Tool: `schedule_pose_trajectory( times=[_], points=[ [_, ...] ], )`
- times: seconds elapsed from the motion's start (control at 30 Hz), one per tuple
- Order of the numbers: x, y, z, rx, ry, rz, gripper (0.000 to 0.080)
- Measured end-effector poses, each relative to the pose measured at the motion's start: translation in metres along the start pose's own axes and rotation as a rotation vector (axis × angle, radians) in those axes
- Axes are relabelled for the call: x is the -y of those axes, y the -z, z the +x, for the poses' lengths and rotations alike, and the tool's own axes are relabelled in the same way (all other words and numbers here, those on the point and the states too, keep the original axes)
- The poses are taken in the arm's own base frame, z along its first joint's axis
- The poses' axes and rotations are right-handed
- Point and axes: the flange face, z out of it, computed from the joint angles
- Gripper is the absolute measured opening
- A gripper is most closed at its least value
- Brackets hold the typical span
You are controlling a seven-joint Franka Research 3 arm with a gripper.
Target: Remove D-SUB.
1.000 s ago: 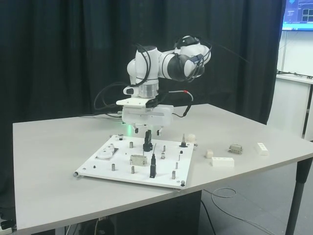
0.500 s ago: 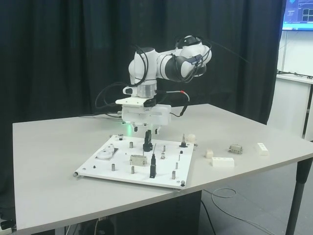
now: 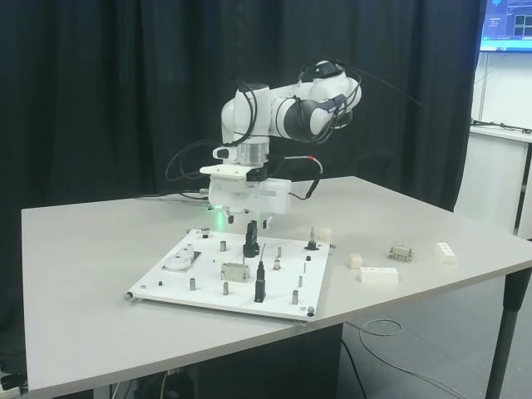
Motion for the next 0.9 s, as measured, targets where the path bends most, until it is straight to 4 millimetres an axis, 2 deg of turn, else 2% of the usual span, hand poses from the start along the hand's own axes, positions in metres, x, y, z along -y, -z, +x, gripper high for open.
schedule_pose_trajectory(
  times=[0.4, 0.9],
  points=[
    [-0.001, -0.013, -0.003, 0.011, -0.017, 0.000, 0.0800],
    [-0.002, -0.020, -0.004, 0.019, -0.015, -0.014, 0.0800]
  ],
)
